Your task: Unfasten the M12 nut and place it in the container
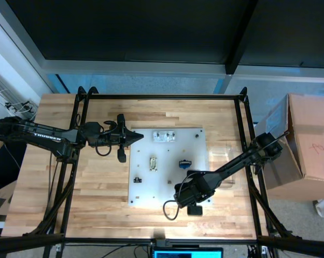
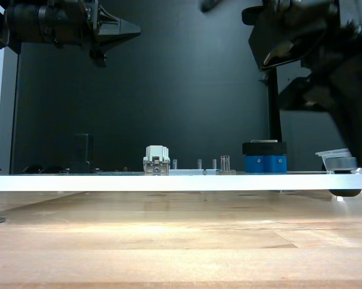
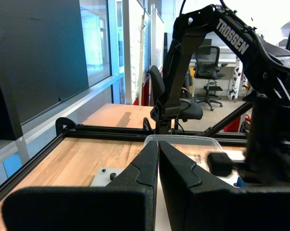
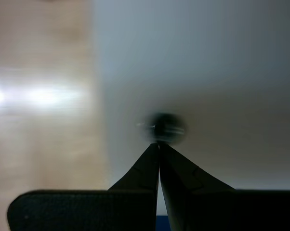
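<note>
We cannot place the nut with certainty: the right wrist view shows only a blurred dark knob (image 4: 162, 127) with a silver glint, standing on the white board (image 1: 151, 183), and whether this is the nut on its stud we cannot tell. The right gripper (image 4: 158, 144), fingers pressed together on nothing, points at this knob with its tips just short of it. The clear container (image 3: 183, 138) lies beside the board's right edge. The left gripper (image 3: 158, 143), fingers likewise together, hangs above the board's far left edge.

Pale wooden table (image 1: 97, 188), a cardboard box (image 1: 307, 140) beside it; bright windows (image 3: 94, 43) and office chairs (image 3: 206, 67) beyond.
</note>
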Tool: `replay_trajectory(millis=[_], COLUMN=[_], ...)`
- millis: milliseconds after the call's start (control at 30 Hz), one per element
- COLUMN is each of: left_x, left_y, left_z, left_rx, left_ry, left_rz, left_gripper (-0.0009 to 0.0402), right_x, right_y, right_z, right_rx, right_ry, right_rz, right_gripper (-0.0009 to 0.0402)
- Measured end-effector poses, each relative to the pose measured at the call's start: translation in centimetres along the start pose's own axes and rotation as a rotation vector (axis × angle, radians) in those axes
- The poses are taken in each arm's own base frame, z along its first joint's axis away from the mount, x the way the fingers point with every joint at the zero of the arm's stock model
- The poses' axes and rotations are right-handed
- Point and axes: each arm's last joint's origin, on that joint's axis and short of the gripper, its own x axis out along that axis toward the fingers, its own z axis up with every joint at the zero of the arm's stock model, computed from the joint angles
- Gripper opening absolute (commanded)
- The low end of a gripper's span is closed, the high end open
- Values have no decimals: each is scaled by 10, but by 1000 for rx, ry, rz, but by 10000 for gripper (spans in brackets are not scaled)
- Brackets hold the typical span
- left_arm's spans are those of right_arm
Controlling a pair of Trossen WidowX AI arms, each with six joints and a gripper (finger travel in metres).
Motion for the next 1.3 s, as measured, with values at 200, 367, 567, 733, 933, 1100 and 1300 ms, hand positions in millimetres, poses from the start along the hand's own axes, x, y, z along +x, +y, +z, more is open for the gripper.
replay_trajectory(millis=[200,367,567,733,933,1100,1300], left_x=[0,0,0,0,0,0,0], left_y=[0,0,0,0,0,0,0], left_z=[0,0,0,0,0,0,0], left_rx=[0,0,0,0,0,0,0], left_ry=[0,0,0,1,0,0,0], left_rz=[0,0,0,0,0,0,0], left_gripper=[0,0,0,0,0,0,0], right_x=[-20,-28,-36,-35,-15,-5,1], right_y=[-8,-7,1,5,9,12,11], right_z=[3,1,2,4,8,10,7], right_rx=[13,13,19,19,18,12,14], right_ry=[-62,-31,27,36,32,29,37], right_rz=[-197,-100,159,236,207,215,205], right_gripper=[0,0,0,0,0,0,0])
